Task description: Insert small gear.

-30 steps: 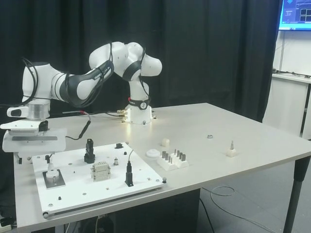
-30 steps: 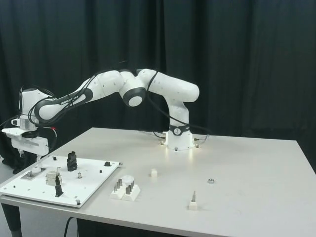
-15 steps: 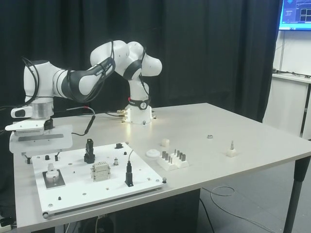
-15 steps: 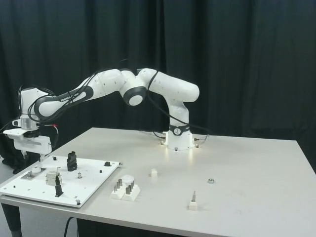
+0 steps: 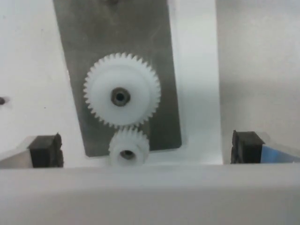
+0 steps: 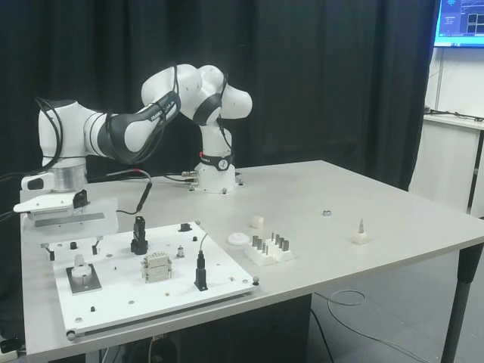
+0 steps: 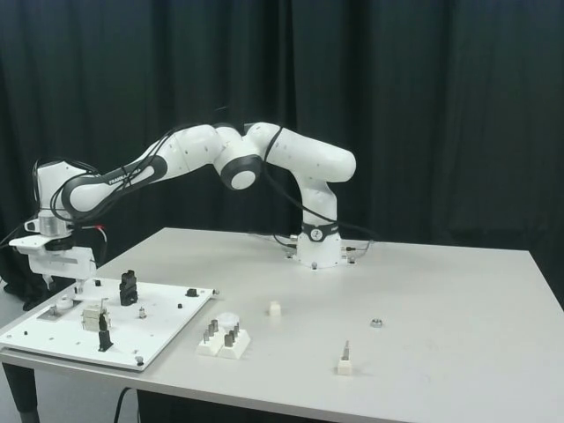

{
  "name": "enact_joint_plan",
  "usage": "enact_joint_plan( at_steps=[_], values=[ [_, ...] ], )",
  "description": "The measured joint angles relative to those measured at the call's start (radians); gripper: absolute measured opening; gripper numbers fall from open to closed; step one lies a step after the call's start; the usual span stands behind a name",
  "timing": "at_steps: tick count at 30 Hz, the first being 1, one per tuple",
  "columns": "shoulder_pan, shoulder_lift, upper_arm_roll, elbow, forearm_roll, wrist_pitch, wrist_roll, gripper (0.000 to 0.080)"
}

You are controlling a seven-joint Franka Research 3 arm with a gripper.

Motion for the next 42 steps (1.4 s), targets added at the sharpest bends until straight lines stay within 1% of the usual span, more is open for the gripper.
enact_joint_plan(
  at_steps=[4,14,15,20,21,29,30,42],
  values=[
    [0.005,0.001,0.000,-0.009,0.000,0.001,0.000,0.0800],
    [0.009,0.009,0.000,-0.010,0.000,0.010,0.000,0.0800],
    [0.010,0.010,0.000,-0.010,0.000,0.011,0.000,0.0662],
    [0.010,0.012,0.000,-0.010,0.000,0.014,0.000,0.0662],
    [0.010,0.012,0.000,-0.010,0.000,0.014,0.000,0.0486],
    [0.016,0.012,-0.004,-0.010,-0.001,0.001,0.000,0.0486],
    [0.017,0.012,-0.005,-0.010,-0.001,0.000,0.000,0.0187],
    [0.018,0.012,-0.005,-0.010,-0.004,-0.002,-0.008,0.0187]
  ],
)
